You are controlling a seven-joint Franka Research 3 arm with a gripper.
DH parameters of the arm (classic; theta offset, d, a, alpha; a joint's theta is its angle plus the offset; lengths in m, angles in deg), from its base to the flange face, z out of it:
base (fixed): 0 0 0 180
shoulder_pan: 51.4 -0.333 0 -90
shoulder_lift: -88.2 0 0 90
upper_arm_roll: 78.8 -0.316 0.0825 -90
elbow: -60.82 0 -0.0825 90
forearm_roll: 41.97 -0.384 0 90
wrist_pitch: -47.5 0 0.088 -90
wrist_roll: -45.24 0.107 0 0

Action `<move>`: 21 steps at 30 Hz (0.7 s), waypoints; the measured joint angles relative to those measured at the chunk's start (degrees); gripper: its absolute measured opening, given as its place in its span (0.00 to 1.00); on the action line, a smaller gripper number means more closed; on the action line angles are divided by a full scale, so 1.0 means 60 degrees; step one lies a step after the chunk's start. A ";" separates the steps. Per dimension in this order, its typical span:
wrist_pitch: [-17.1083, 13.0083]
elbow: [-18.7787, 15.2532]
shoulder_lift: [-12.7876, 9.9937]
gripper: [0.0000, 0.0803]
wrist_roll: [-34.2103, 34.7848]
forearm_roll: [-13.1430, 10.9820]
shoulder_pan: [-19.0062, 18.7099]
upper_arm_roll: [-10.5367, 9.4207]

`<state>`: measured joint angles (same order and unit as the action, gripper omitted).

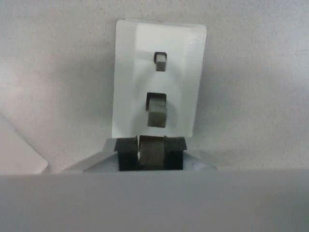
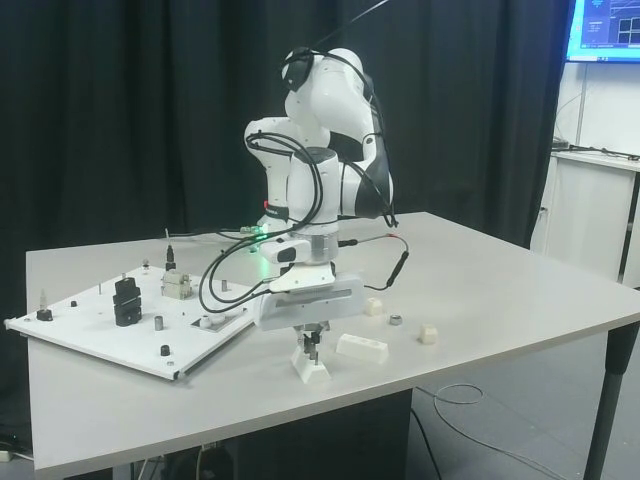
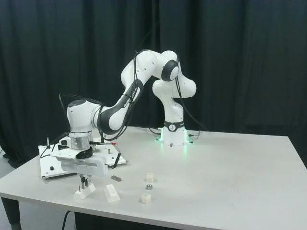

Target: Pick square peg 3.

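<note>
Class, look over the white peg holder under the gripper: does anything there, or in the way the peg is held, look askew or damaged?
Nothing stands out. The gripper grips one square peg squarely, and the other two pegs stand upright in the white holder, which lies flat.

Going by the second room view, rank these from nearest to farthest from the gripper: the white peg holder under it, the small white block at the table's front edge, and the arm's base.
From the gripper:
1. White peg holder, directly beneath the fingers.
2. Small white block, off to the side along the front edge.
3. Arm's base, toward the table's back, by the black curtain.
</note>
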<state>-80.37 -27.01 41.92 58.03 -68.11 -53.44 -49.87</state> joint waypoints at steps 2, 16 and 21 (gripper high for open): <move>0.0020 0.0017 0.0002 0.14 -0.0010 0.0018 0.0011 0.0000; 0.0976 0.0468 0.0233 0.14 -0.0014 0.0318 0.0069 0.0095; 0.1259 0.0608 0.0395 0.14 -0.0014 0.0397 0.0069 0.0125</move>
